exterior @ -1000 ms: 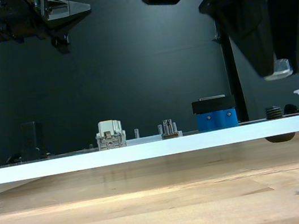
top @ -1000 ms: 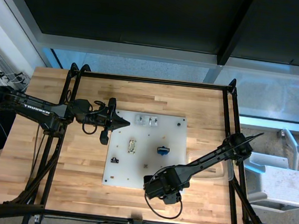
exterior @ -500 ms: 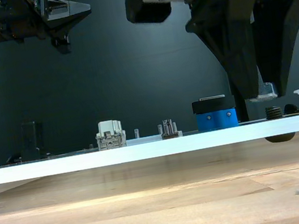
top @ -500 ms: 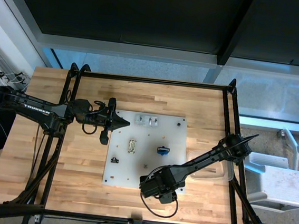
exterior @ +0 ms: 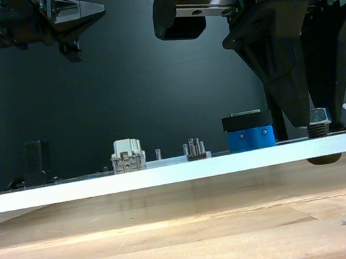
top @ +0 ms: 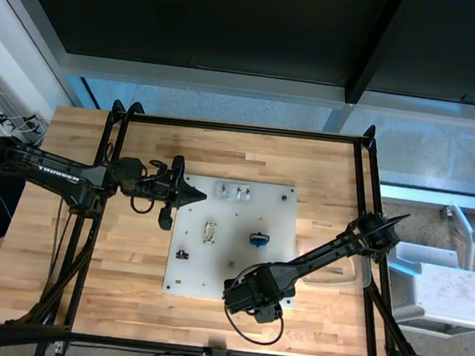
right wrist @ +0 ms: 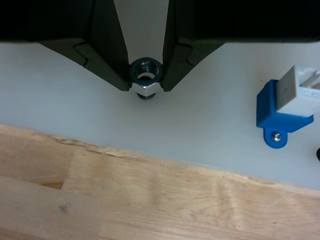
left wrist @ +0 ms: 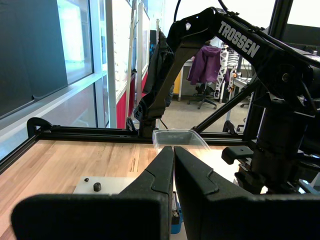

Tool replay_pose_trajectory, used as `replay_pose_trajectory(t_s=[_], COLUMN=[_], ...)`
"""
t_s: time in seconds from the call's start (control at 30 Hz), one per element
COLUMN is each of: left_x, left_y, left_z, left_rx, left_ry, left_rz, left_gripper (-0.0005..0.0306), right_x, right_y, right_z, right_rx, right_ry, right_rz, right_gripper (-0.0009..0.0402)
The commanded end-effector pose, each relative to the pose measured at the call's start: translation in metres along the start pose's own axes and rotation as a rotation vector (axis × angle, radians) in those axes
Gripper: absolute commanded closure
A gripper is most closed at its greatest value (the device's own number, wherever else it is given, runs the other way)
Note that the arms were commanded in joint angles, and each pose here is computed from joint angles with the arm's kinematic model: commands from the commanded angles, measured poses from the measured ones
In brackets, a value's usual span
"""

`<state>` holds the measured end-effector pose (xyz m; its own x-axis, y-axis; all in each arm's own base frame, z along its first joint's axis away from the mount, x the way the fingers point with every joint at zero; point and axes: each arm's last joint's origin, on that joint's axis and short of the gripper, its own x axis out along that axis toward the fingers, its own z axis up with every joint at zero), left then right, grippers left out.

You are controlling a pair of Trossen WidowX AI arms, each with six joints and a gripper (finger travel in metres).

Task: Pick the M12 fastener and fasten on the M12 threads

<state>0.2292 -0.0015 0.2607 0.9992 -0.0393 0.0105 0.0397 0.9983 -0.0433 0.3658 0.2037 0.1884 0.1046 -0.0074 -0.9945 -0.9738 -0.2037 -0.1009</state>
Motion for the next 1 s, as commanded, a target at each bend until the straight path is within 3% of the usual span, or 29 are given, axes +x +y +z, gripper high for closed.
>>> replay_pose_trajectory(t_s=[0.03, 0.37, 0.57, 0.87, 1.0], left_x=[0.000, 0.000, 0.000, 0.000, 0.000], left_y=[0.000, 0.000, 0.000, 0.000, 0.000], left_z=[0.000, 0.000, 0.000, 0.000, 0.000], left_rx=[0.000, 0.000, 0.000, 0.000, 0.000], left_ry=[0.000, 0.000, 0.000, 0.000, 0.000], left_rz=[0.000, 0.000, 0.000, 0.000, 0.000], left_gripper=[0.0300, 0.0300, 0.0300, 0.0300, 0.0300], right_x=[0.000, 0.004, 0.010, 0.011, 0.011], right_y=[0.000, -0.001, 0.002, 0.002, 0.004], right_z=[0.001, 0.001, 0.000, 0.000, -0.001], right_rx=[0.000, 0.001, 0.001, 0.028, 0.031], right_ry=[-0.004, -0.011, -0.005, -0.006, 0.001], right_rz=[-0.007, -0.025, -0.008, -0.011, 0.010], right_gripper=[0.0358, 0.0358, 0.0358, 0.0358, 0.0358])
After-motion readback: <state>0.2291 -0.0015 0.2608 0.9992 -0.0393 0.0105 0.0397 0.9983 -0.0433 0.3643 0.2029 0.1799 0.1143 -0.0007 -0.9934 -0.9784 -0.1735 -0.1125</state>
